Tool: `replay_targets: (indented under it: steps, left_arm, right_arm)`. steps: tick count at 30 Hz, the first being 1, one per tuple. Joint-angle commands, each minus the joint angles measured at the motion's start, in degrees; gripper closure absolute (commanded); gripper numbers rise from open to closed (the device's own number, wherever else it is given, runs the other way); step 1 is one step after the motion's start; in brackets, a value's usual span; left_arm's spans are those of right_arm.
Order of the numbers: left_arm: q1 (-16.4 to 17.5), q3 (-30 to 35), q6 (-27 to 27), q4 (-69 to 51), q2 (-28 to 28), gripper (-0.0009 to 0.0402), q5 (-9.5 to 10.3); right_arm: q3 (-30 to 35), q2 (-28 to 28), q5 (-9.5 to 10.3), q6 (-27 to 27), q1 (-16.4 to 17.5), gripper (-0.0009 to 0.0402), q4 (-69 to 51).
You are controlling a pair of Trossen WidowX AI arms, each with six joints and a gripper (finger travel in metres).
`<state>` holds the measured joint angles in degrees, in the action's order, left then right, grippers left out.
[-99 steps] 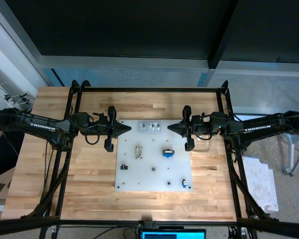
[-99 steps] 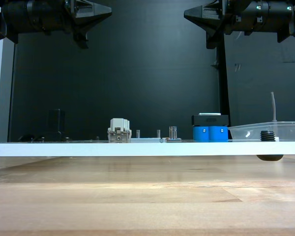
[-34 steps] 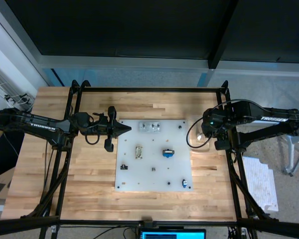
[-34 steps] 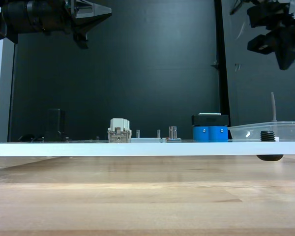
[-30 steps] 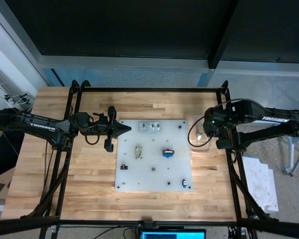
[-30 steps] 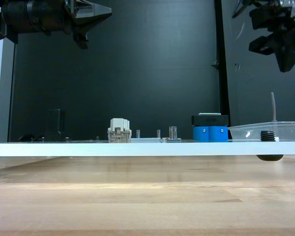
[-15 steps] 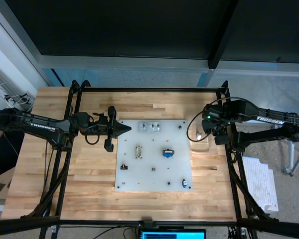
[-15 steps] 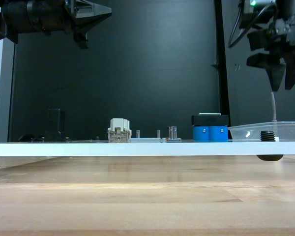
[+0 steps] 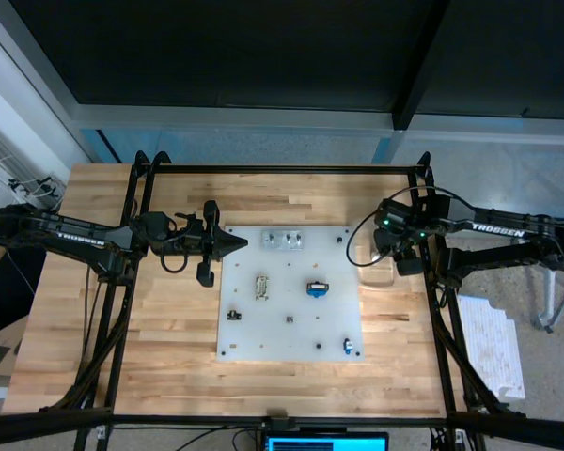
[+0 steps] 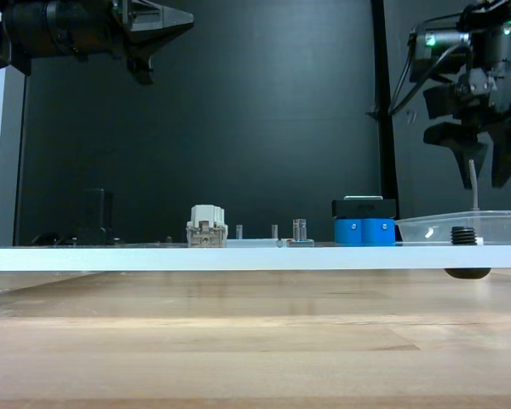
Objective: Pick the RJ45 connector and install on taskboard
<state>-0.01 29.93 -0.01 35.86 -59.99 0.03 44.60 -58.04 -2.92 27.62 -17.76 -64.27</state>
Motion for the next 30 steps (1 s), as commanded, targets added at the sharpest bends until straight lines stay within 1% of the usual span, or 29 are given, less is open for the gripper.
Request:
replay_targets:
  steps: [1,4,7,9,16,19,24,30]
  left_arm:
    - [0.0,0.0,0.0,0.0,0.0,0.0393,-0.02]
    - [0.0,0.0,0.0,0.0,0.0,0.0393,-0.02]
    - [0.0,0.0,0.0,0.0,0.0,0.0393,-0.02]
    - [0.0,0.0,0.0,0.0,0.0,0.0393,-0.02]
    - [0.0,0.0,0.0,0.0,0.0,0.0393,-0.02]
    - [0.0,0.0,0.0,0.0,0.0,0.0393,0.0]
    - [0.0,0.0,0.0,0.0,0.0,0.0393,-0.02]
    - [0.0,0.0,0.0,0.0,0.0,0.0393,-0.02]
  right_arm:
    - [-2.0,-0.2,0.04,-0.1,0.0,0.0201,2.4]
    - [-3.6,-0.3,0.35,-0.2,0.0,0.02,4.5]
    - [-5.1,-0.3,2.45,-1.5,0.0,0.0201,6.7]
    - [-6.1,-0.3,2.91,-2.6,0.0,0.02,8.4]
    - [-7.3,-0.7,2.21,-4.9,-0.3,0.0201,11.1]
    - [-7.3,-1.3,-0.55,-6.0,-0.4,0.0201,12.3]
    - [-7.4,-2.9,-0.39,-6.0,-1.0,0.0201,12.2]
    - [-7.4,-3.3,1.09,-5.6,-1.0,0.0201,12.2]
